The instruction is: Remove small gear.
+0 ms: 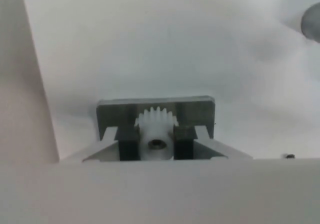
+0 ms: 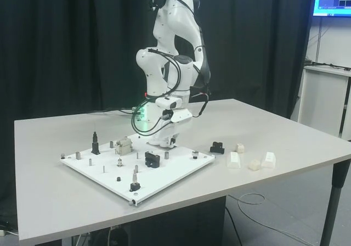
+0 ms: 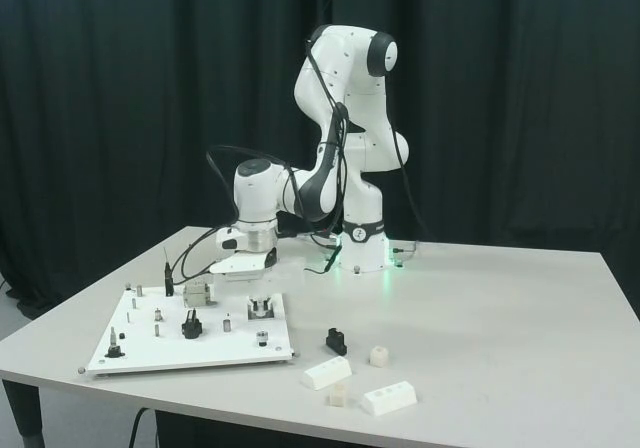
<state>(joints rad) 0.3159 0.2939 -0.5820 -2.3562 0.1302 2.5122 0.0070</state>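
On the near right of the grey surface (image 3: 500, 308), white blocks (image 3: 326, 372) are lying beside the white square board (image 3: 190, 353). Farther back, above that board, the white arm's pincer (image 1: 156, 143) is closing its black fingers (image 1: 127, 141) on the small white toothed gear (image 1: 156, 120), gripping it over a grey mount (image 1: 197, 110).
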